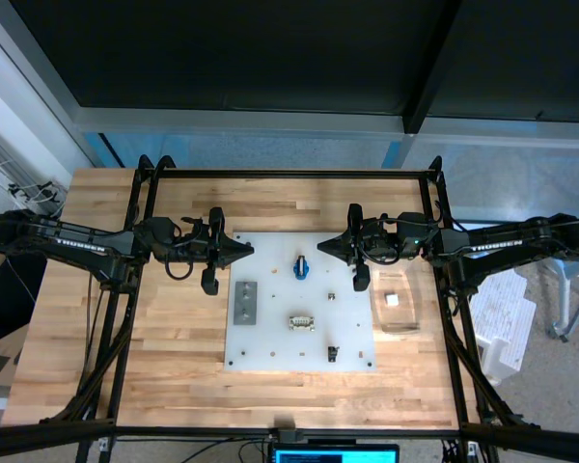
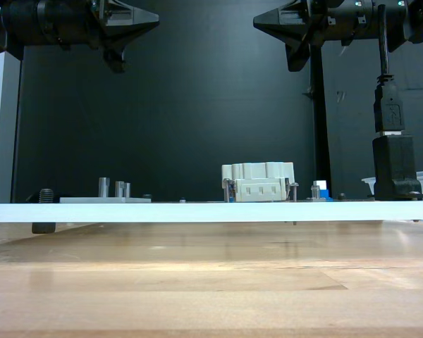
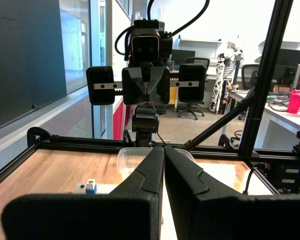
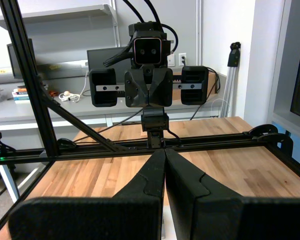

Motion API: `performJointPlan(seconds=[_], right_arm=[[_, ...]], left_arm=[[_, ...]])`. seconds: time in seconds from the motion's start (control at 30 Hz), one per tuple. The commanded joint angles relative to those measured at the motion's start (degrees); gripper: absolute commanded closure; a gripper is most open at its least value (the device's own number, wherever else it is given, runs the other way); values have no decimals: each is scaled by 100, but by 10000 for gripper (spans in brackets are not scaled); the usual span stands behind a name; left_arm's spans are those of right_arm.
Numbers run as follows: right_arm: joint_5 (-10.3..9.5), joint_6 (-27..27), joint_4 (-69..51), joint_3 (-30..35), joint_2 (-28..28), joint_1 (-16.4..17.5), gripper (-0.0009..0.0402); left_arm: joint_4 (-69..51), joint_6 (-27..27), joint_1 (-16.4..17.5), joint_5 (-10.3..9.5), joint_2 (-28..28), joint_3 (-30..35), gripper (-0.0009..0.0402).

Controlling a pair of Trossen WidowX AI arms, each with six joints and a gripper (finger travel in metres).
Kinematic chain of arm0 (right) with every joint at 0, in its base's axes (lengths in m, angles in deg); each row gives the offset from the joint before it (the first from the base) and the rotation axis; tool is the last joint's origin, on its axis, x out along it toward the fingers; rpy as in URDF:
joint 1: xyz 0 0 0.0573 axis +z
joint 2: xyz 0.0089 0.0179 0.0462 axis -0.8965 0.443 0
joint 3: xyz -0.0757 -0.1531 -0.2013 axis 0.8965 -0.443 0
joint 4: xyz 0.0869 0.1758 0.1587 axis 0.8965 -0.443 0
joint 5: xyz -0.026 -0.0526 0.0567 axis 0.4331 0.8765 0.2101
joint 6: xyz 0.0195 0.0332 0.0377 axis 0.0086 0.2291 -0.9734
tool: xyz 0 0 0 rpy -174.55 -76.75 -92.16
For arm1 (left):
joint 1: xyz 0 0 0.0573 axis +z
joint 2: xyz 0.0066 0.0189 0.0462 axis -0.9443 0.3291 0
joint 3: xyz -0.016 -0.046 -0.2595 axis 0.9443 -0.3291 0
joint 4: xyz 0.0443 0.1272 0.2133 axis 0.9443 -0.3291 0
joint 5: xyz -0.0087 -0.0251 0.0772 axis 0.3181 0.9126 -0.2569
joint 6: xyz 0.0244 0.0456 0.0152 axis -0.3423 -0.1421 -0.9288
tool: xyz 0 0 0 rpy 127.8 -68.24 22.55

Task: Pick the USB connector and install on taskboard

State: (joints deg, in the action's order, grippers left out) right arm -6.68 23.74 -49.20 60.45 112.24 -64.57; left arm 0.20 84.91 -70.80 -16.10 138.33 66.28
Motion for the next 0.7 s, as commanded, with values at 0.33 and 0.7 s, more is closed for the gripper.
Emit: performJointPlan(seconds=[0.33, 0.7], right_arm=[[0, -4, -4, 0, 2, 0, 393], [0, -4, -72, 0, 2, 0, 393]], left_arm=[[2, -2, 0, 2, 2, 0, 393], [0, -2, 2, 2, 0, 0, 393]])
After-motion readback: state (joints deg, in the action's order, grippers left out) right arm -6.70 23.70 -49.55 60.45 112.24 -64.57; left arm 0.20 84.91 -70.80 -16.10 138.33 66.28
